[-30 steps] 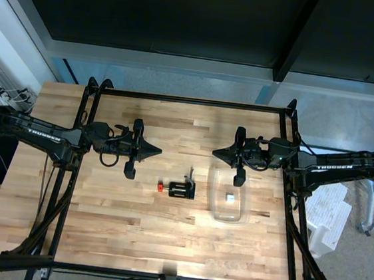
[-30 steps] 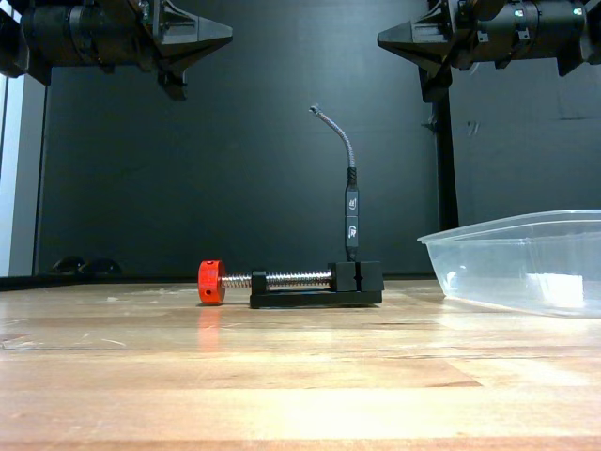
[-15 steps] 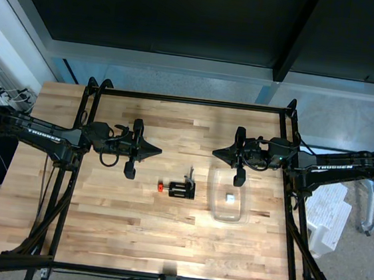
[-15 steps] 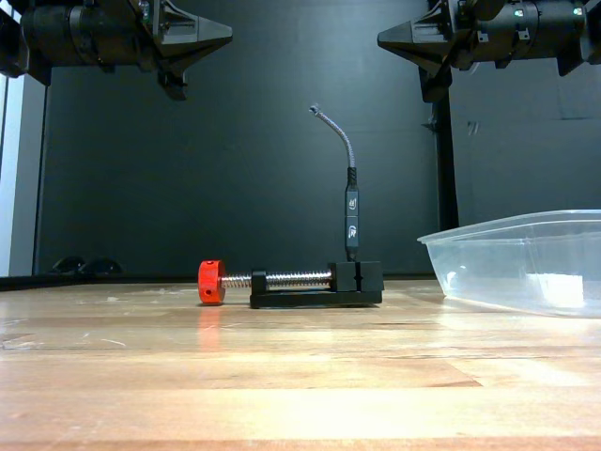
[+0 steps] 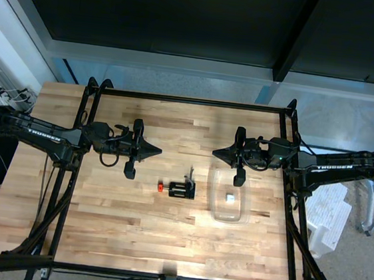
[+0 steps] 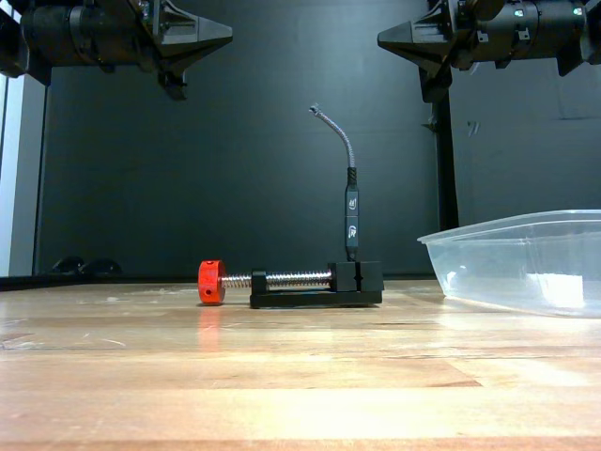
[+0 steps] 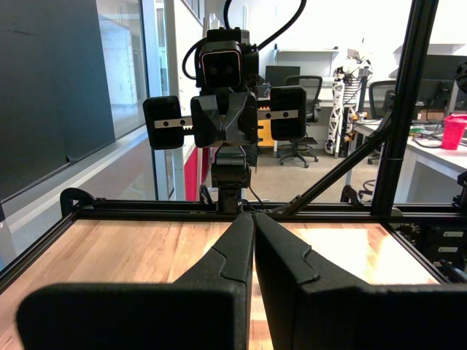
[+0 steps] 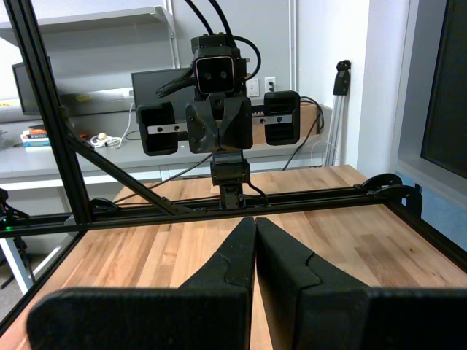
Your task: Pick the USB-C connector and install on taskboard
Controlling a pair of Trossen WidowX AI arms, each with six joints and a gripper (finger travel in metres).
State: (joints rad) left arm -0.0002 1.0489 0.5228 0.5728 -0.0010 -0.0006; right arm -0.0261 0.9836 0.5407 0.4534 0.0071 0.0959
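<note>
Left tool [image 5: 157, 151] and right tool [image 5: 215, 154], fingers together, were held high above the surface [image 5: 131, 221]; the USB-C connector [image 6: 350, 221] was seen upright in the taskboard [image 6: 315, 285], so only a seating check was judged outstanding.

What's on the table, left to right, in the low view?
Red-orange knob → black rectangular taskboard block → clear plastic tray. Shut left gripper hangs above left, shut right gripper above right.
</note>
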